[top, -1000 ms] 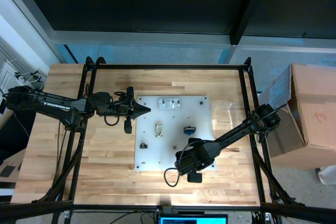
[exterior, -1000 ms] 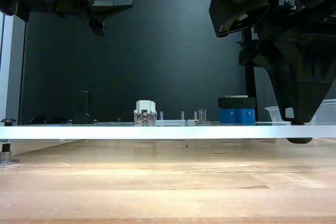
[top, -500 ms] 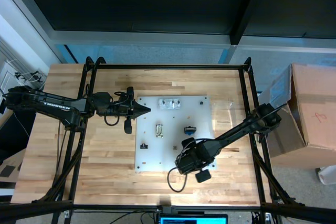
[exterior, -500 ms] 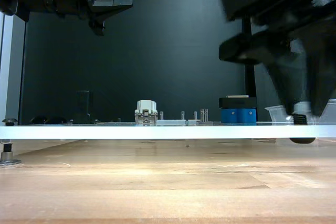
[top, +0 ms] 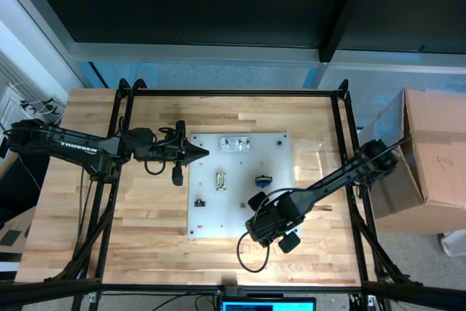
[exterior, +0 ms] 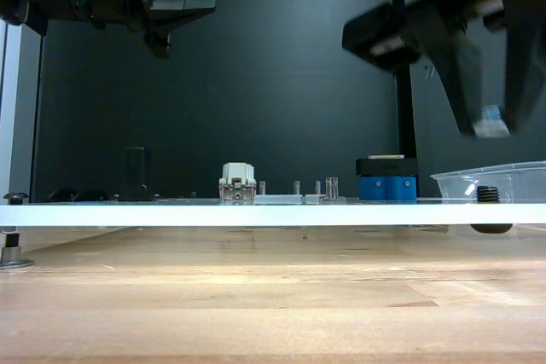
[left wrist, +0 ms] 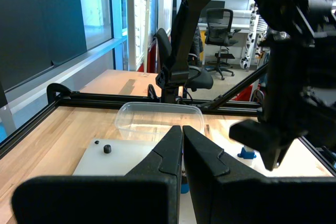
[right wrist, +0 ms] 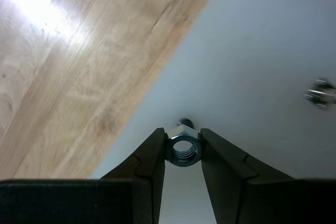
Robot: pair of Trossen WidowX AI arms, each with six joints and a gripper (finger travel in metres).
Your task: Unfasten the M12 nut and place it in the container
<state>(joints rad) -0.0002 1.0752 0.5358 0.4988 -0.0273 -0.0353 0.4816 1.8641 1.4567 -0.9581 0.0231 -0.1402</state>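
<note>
Being gripped by fingers (right wrist: pixel 149 161) of right gripper (exterior: pixel 490 130) above bare stud (exterior: pixel 487 194): nut (right wrist: pixel 183 151), bore axis pointing down at board (top: pixel 211 216). Left gripper (top: pixel 204 153), fingers (left wrist: pixel 168 150) closed, being held above wooden surface (top: pixel 145 216).

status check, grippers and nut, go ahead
Left gripper shut, raised at board left edge. Right gripper shut on nut, above bare stud. Container behind stud.

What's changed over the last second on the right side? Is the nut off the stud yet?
The right gripper has risen from the stud, carrying the nut clamped between its fingers. The stud now stands bare, ribs showing, in front of the container. The left gripper stayed shut, high by the left edge of the board.
</note>
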